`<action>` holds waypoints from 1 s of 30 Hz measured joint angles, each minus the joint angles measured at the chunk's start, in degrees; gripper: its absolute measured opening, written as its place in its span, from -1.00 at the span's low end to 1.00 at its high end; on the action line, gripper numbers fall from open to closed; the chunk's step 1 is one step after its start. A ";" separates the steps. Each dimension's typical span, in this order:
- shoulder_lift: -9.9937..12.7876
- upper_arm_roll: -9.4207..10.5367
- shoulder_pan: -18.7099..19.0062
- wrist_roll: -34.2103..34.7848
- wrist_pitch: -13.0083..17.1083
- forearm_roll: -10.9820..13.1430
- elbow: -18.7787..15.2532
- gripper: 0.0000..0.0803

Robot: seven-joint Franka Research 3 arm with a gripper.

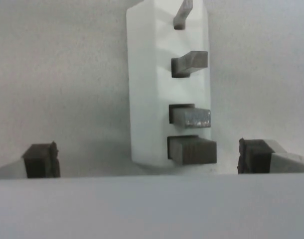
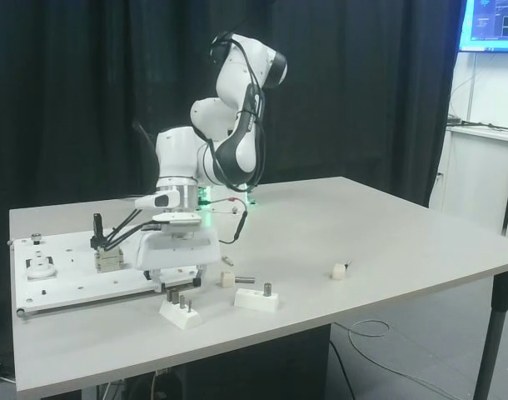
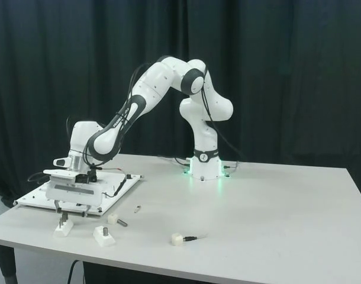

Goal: Pick square peg 4.

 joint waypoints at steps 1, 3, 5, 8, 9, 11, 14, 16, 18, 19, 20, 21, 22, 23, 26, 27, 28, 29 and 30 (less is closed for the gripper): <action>0.20 0.00 0.00 -0.12 0.00 0.16 0.15 0.99; 0.54 0.03 0.00 -0.27 0.00 0.41 0.47 0.99; 0.74 0.07 0.00 -0.33 -0.04 0.55 0.74 0.99; 0.78 0.23 0.00 -0.34 -0.14 0.57 0.98 0.99; 0.78 0.29 0.00 -0.33 -0.20 0.57 1.06 0.99; 0.78 0.42 0.00 -0.34 -0.39 0.57 1.26 0.99; 0.76 0.54 0.06 -0.33 -0.75 0.56 1.55 0.99; 0.74 0.55 0.14 -0.34 -1.11 0.56 1.72 0.99; 0.72 0.55 0.20 -0.33 -1.48 0.56 1.89 0.99; 0.72 0.55 0.21 -0.33 -1.62 0.56 1.97 0.99; 0.72 0.55 0.23 -0.33 -1.74 0.56 2.04 0.99; 0.72 0.55 0.23 -0.33 -1.87 0.56 2.11 0.99; 0.72 0.55 0.23 -0.33 -1.96 0.56 2.16 0.99; 0.72 0.54 0.23 -0.33 -2.02 0.56 2.19 0.99; 0.72 0.50 0.23 -0.28 -2.03 0.56 2.25 0.99; 0.72 0.49 0.23 -0.28 -2.03 0.56 2.26 0.99; 0.72 0.47 0.22 -0.28 -2.03 0.56 2.26 0.99; 0.72 0.47 0.21 -0.28 -2.03 0.56 2.26 0.99; 0.72 0.47 0.19 -0.28 -2.03 0.56 2.26 0.99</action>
